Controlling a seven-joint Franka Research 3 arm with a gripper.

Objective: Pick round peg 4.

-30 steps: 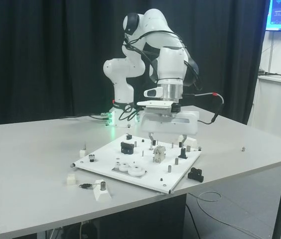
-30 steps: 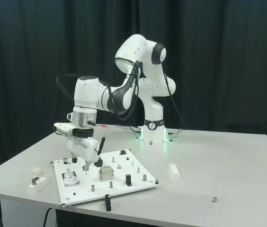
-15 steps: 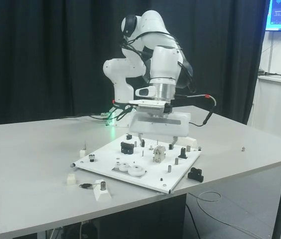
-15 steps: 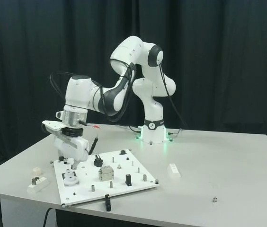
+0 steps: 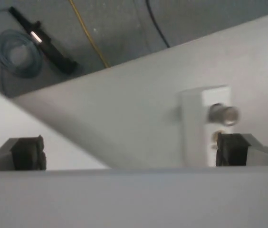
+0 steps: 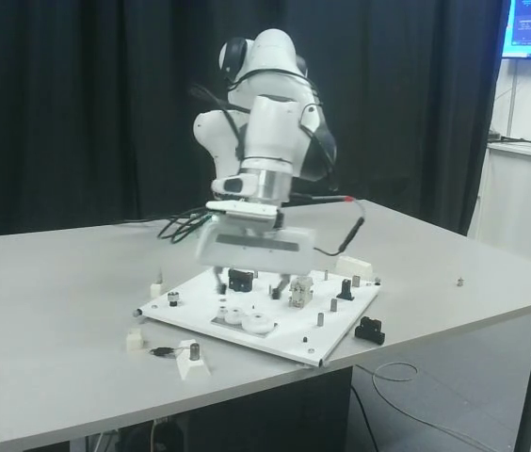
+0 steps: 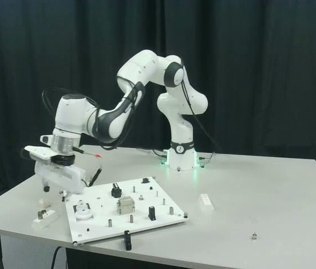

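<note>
Lying just beyond open jaws: peg point(image 5: 223, 114)

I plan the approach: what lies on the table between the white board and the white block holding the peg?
Nothing: only bare grey table separates the white board from the white block with its peg, as the wrist view shows.

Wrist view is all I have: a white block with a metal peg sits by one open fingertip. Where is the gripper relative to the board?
Observer: The gripper hangs at the edge of the board nearest the block, above the table.
Operator: Touching the block?
Observer: No, it is well above it. The block stands on the table, off the board.
Operator: Anything else nearby?
Observer: A small white cube lies beside the block.
</note>
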